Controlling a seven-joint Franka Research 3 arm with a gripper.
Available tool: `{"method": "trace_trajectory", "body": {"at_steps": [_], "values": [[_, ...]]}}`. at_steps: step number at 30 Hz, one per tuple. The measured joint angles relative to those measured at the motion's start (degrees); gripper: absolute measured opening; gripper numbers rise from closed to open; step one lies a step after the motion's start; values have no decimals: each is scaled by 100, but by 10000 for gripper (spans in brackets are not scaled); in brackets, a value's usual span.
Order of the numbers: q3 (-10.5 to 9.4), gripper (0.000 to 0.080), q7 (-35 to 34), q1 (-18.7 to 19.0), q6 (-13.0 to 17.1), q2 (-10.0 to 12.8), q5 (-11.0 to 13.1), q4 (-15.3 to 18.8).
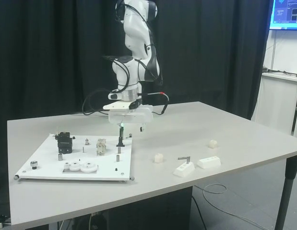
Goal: Insert square peg 4.
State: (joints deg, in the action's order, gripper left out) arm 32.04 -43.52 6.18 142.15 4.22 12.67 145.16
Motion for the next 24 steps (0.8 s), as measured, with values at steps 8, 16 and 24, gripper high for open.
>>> {"method": "trace_trajectory", "body": {"at_steps": [8, 16, 24], "values": [[0, 800, 27, 33, 27, 4, 47, 0], [0, 800, 27, 41, 38, 7, 49, 0], [2, 800, 32, 39, 40, 9, 48, 0]]}}
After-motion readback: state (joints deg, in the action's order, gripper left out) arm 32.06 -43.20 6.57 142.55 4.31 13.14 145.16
